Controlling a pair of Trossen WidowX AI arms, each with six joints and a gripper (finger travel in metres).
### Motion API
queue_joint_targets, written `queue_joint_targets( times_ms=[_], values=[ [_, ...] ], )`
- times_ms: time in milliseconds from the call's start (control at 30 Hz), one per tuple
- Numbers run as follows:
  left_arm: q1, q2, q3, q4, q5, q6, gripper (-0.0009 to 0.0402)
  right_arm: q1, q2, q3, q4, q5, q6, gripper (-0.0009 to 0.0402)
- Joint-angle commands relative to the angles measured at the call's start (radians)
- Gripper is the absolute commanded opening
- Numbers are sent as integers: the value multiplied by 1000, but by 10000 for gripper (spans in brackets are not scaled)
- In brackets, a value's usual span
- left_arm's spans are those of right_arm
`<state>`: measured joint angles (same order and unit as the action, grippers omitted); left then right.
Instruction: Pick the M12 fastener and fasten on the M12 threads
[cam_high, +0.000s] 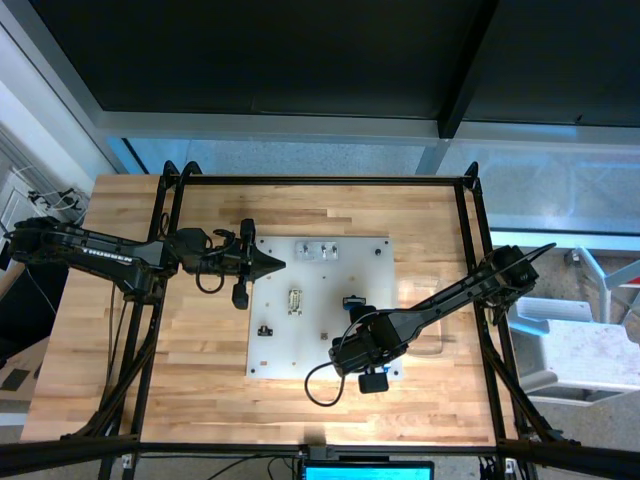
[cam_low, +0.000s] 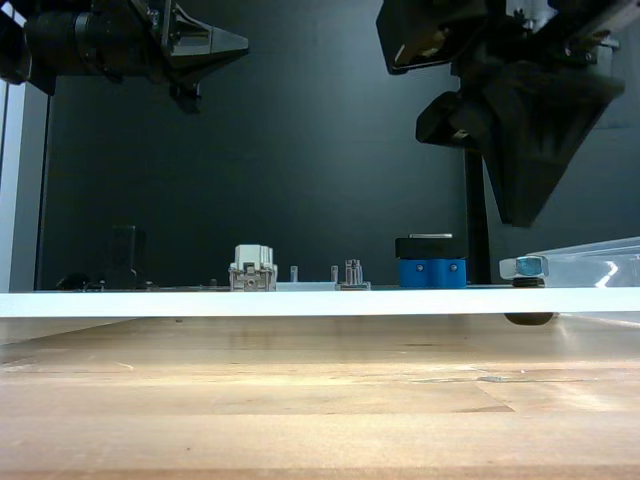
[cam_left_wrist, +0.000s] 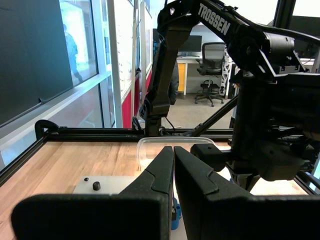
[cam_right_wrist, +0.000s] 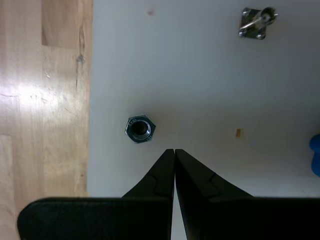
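Right gripper (cam_right_wrist: 174, 151) hangs over the white board (cam_right_wrist: 210, 75), fingers clenched tight together with nothing between them, tips raised clear above the nut (cam_right_wrist: 140, 129) and just to one side of it. The nut sits on its stud (cam_low: 524, 283), the dark stud end showing through its hole, close to the board's edge by the wooden table (cam_right_wrist: 45, 100). At the board's left side, the left gripper (cam_high: 278, 265) is up in the air, fingers closed, holding nothing.

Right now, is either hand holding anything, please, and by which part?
Nothing. The right hand hangs shut and empty above the nut on its stud; the left hand, shut, hovers empty over the board's left edge.
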<state>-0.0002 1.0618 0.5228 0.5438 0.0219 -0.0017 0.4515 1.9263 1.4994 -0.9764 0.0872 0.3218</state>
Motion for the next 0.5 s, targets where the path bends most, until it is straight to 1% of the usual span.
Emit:
queue_joint_targets(
  times_ms=[33, 167, 233, 333, 400, 500],
  values=[
    [0, 0, 0, 0, 0, 0, 0, 0, 11, -3, 9, 0, -11, 0],
    [0, 0, 0, 0, 0, 0, 0, -5, 29, -11, 32, -1, -25, 0],
    [0, 0, 0, 0, 0, 0, 0, -5, 29, -13, 41, -12, -25, 0],
    [0, 0, 0, 0, 0, 0, 0, -5, 40, -15, 47, -13, -23, 0],
    [0, 0, 0, 0, 0, 0, 0, -6, 47, -15, 53, -35, -25, 0],
    [0, 0, 0, 0, 0, 0, 0, -6, 57, -15, 58, -36, -25, 0]
  ],
)
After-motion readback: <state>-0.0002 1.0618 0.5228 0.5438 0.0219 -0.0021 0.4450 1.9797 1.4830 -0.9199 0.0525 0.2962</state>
